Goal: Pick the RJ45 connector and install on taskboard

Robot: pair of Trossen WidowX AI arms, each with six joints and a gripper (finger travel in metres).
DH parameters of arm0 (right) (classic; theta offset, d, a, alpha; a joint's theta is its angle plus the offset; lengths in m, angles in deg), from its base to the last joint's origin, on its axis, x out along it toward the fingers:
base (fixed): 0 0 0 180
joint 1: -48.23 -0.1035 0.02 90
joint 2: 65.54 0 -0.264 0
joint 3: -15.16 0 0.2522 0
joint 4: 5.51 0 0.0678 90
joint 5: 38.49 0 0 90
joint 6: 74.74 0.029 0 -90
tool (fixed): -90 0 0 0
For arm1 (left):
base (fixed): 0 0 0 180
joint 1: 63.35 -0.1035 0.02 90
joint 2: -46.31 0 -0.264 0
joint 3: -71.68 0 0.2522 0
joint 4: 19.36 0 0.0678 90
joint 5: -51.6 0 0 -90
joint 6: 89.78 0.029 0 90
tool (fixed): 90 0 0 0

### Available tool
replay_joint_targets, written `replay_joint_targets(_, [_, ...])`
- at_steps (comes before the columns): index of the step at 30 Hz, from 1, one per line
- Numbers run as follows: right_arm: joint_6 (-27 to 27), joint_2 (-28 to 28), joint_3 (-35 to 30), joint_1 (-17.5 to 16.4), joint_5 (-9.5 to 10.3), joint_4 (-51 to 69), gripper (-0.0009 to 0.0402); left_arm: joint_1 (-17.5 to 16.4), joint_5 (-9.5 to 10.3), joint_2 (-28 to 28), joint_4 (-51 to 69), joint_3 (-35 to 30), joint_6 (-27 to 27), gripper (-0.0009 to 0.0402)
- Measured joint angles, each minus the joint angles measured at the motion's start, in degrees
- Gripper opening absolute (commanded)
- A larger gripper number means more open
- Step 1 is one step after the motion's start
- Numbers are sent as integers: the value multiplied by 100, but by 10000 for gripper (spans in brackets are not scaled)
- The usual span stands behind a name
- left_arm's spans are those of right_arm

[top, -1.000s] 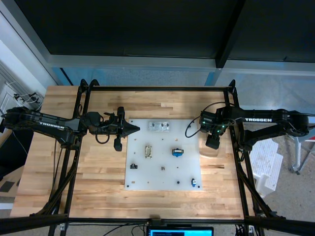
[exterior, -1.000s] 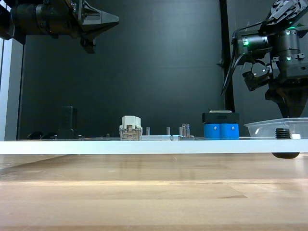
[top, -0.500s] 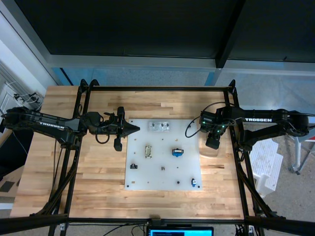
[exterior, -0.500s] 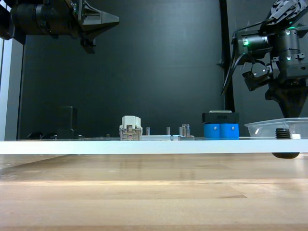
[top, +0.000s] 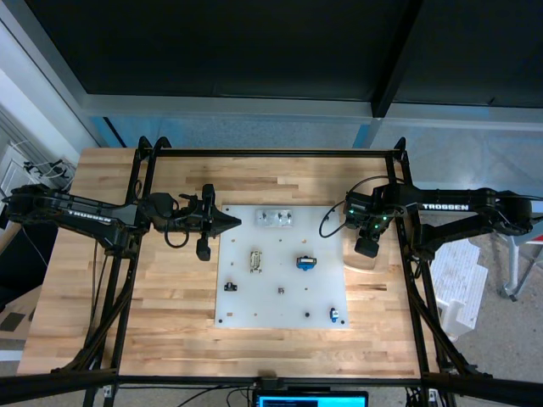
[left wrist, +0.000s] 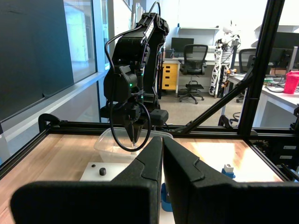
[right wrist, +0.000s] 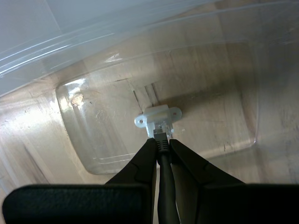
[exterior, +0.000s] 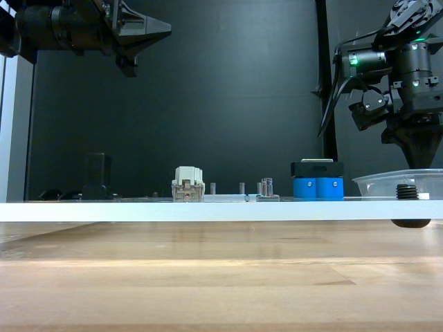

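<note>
One step underway — the pick; installation is not yet begun.
The right gripper, inside the clear dish at the taskboard's 3 o'clock, pinches the RJ45 connector by its black tail, fingers nearly together; whether it's lifted is unclear. The left gripper hovers closed and empty at 10 o'clock. Target port — indiscernible.
</note>
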Motion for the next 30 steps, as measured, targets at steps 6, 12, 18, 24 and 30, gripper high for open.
replay_joint_targets(6, [4,-31,-35,-11,2,28,0,0,-2,0,0,0,0,0])
replay_joint_targets(12, [4,-146,-44,-26,2,118,0,0,-2,0,0,0,-2,0])
replay_joint_targets(18, [4,-317,-149,-48,2,332,0,0,0,0,0,-2,0,0])
replay_joint_targets(24, [7,-455,-555,-133,2,807,0,0,0,0,0,0,0,0])
replay_joint_targets(30, [7,-492,-1128,-210,2,1257,0,0,0,0,0,-2,-2,0])
